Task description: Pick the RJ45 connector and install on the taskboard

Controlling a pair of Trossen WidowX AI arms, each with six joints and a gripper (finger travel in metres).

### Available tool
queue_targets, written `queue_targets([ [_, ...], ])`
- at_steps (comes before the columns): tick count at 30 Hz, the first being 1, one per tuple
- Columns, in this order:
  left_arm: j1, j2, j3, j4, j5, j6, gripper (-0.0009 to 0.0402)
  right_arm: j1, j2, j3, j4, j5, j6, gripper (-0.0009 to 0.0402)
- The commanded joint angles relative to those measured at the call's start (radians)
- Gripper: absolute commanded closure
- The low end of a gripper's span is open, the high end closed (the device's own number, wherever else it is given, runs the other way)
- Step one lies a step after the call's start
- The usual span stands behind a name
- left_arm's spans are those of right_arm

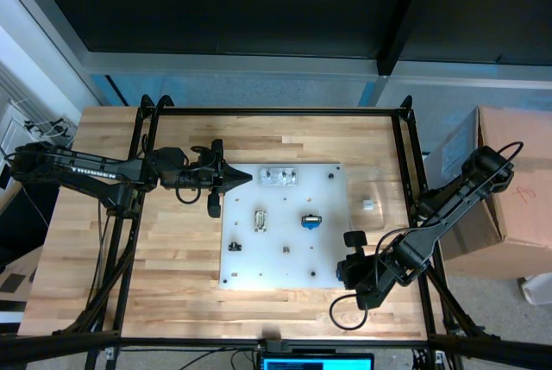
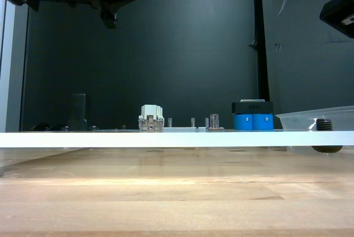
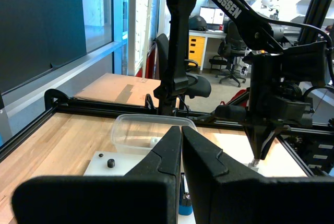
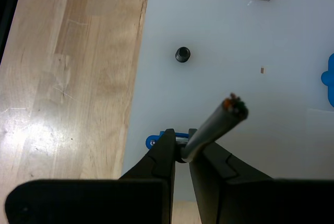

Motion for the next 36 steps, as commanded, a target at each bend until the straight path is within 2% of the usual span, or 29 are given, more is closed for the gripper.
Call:
queue_targets([
  [1,0.0,0.0,0.0,0.0,0.0,0.0,0.0393,0.0,0.002,-0.018,0.004,-0.004,0.002,0.0393],
  [9,0.0,0.0,0.0,0.0,0.0,0.0,0.0393,0.0,0.002,-0.065,0.047,-0.005,0.007,0.0393],
  [29,0.0,0.0,0.0,0.0,0.0,0.0,0.0393,0.0,-0.013,-0.03,0.027,-0.024,0.006,0.0391],
  [36,0.0,0.0,0.0,0.0,0.0,0.0,0.0393,-0.001,-0.015,-0.021,0.024,-0.019,-0.001,0.0331],
])
